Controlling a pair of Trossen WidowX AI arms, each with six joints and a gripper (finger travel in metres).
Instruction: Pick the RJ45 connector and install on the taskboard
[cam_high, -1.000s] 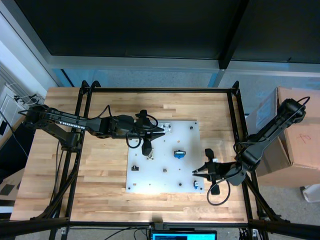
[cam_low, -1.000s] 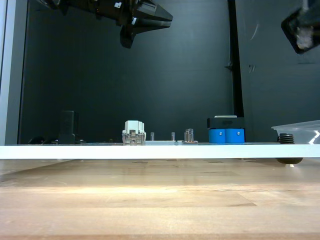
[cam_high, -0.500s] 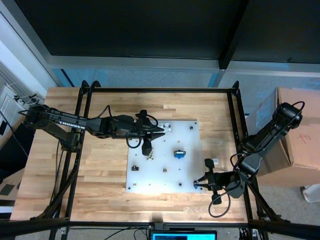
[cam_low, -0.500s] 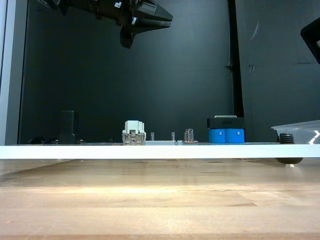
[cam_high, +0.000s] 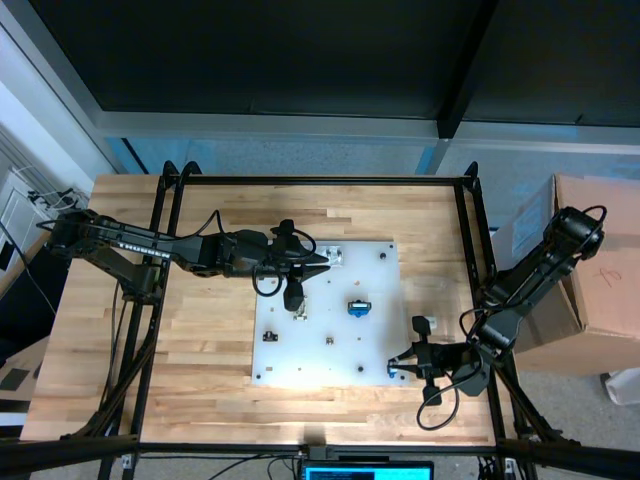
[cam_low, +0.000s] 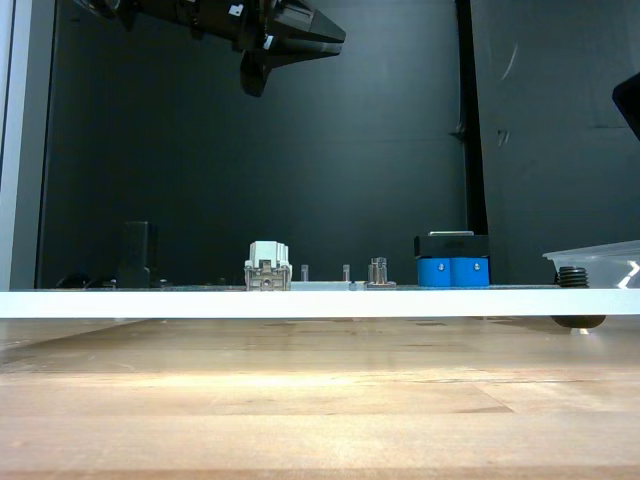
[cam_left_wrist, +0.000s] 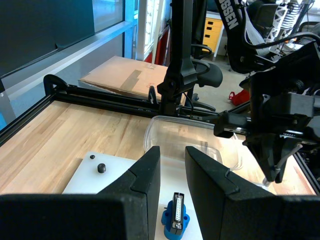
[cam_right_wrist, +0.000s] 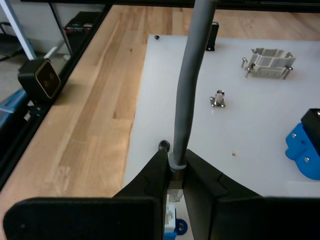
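Shifted right hand (cam_high: 394, 367) toward bench's near edge since a second ago; now pinches RJ45 connector (cam_right_wrist: 173, 193) upright over blue seat (cam_right_wrist: 170, 228) at taskboard's (cam_high: 300, 352) near right corner, seating depth unclear. Holds left hand (cam_left_wrist: 171, 152) spread, empty, above board's far left.

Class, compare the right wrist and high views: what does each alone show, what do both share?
Right wrist only: the RJ45 connector held in the right gripper, above a blue port; seating unclear. High only: the left gripper over the far half of the task board, a cardboard box. Both: that board, the right gripper at its near right corner.
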